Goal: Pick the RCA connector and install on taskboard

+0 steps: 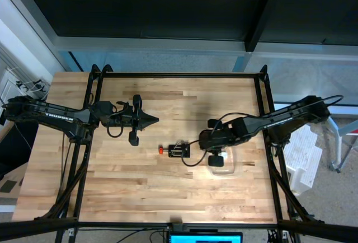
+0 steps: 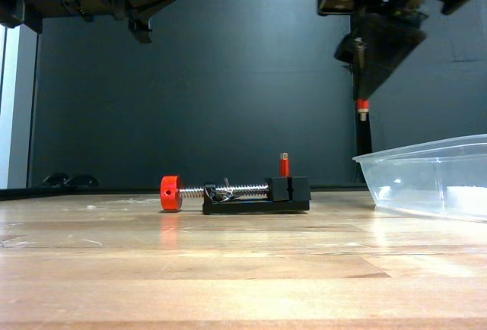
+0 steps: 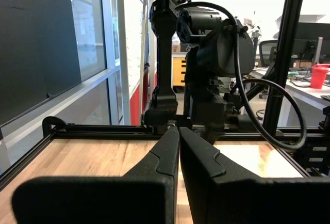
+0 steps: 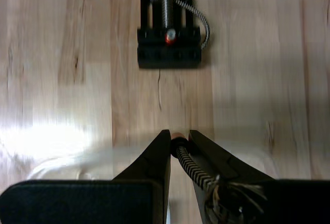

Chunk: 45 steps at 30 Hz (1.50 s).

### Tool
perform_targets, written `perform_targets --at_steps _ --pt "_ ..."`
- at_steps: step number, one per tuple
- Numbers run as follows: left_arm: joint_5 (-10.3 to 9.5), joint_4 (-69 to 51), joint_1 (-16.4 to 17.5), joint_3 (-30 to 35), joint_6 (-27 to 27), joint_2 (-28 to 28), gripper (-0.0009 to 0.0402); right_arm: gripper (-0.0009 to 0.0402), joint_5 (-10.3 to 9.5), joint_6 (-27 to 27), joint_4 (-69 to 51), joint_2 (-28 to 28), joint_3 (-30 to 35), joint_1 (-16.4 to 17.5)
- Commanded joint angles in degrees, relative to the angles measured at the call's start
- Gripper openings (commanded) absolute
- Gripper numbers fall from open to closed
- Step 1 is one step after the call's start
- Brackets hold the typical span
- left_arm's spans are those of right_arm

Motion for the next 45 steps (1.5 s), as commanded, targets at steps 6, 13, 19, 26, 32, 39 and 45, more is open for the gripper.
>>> perform_targets --at_steps 6,13,19,26,32,39,45 --pt "0.02 0.0 0.0 0.0 0.0 0.0 0.0 0.0 -0.02 -1.5 1.1 6.3 5.3 -1.6" --pt "0.02 0.0 0.0 0.0 0.0 0.0 0.0 0.0 -0.02 -2.1 2.4 10.1 8.3 -2.3" --pt "0.02 0.0 0.0 0.0 0.0 0.0 0.0 0.0 -0.04 -2.6 2.4 13.4 11.8 -2.6" --pt "0.02 0.0 0.0 0.0 0.0 0.0 0.0 0.0 -0.13 -3.2 2.6 16.4 14.3 -2.8" --pt "0.02 0.0 0.0 0.0 0.0 0.0 0.0 0.0 -0.98 -3.1 2.9 17.4 14.3 -2.8" --pt "0.02 0.0 0.0 0.0 0.0 0.0 0.0 0.0 -1.05 -3.3 3.3 17.6 14.3 -2.8" --pt "0.02 0.0 0.0 0.0 0.0 0.0 0.0 0.0 -1.05 -3.6 3.7 17.6 13.6 -2.8"
